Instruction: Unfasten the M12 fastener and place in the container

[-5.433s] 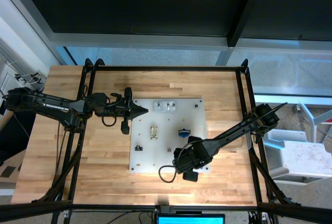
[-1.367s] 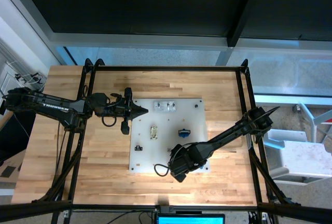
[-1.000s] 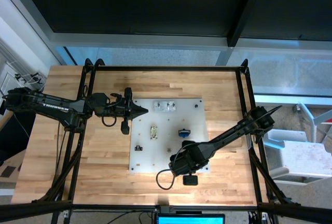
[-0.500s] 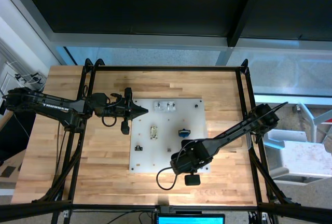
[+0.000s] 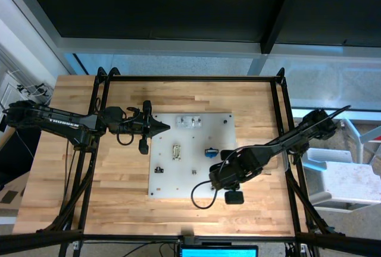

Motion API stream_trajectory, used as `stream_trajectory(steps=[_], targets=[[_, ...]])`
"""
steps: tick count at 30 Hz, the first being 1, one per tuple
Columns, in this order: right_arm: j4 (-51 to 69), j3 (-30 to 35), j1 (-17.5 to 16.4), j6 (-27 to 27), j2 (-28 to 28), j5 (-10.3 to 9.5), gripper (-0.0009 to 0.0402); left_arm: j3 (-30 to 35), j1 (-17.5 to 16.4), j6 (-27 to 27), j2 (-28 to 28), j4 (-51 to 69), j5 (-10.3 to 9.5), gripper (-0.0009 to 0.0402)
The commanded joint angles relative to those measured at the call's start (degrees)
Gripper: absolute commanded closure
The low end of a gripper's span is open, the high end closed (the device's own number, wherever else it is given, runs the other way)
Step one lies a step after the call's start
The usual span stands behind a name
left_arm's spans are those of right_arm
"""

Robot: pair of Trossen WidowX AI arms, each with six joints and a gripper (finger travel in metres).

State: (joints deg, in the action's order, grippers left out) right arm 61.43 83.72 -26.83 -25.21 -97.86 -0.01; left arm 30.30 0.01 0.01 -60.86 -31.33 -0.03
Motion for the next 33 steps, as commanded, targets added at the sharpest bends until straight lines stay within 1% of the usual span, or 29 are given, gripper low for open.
stream_trajectory(steps=[1,7,14,18,25,29,33], targets=[[0.02,-3.61,0.48,-0.02,3.26,0.04,0.0377,0.02,0.0,0.0,0.0,-0.02,0.0,0.0393],[-0.07,-11.61,1.29,-0.5,10.12,0.44,0.0377,0.02,-0.02,0.0,0.0,0.0,0.0,0.0393],[0.04,-21.66,2.91,-4.42,18.86,0.44,0.0377,0.02,0.0,0.0,0.0,0.0,0.0,0.0393],[0.24,-27.32,3.76,-4.83,23.87,0.42,0.0377,0.02,0.0,0.0,0.0,-0.02,0.0,0.0393],[1.66,-35.06,4.09,-9.16,31.85,0.44,0.0377,0.02,0.0,0.0,0.0,-0.02,0.0,0.0393],[1.75,-37.97,4.11,-10.4,34.8,0.48,0.0377,0.02,0.0,0.0,0.0,0.0,0.0,0.0393],[1.77,-39.58,4.11,-10.43,35.65,0.48,0.0377,0.02,0.0,0.0,0.0,-0.02,0.0,0.0393]])
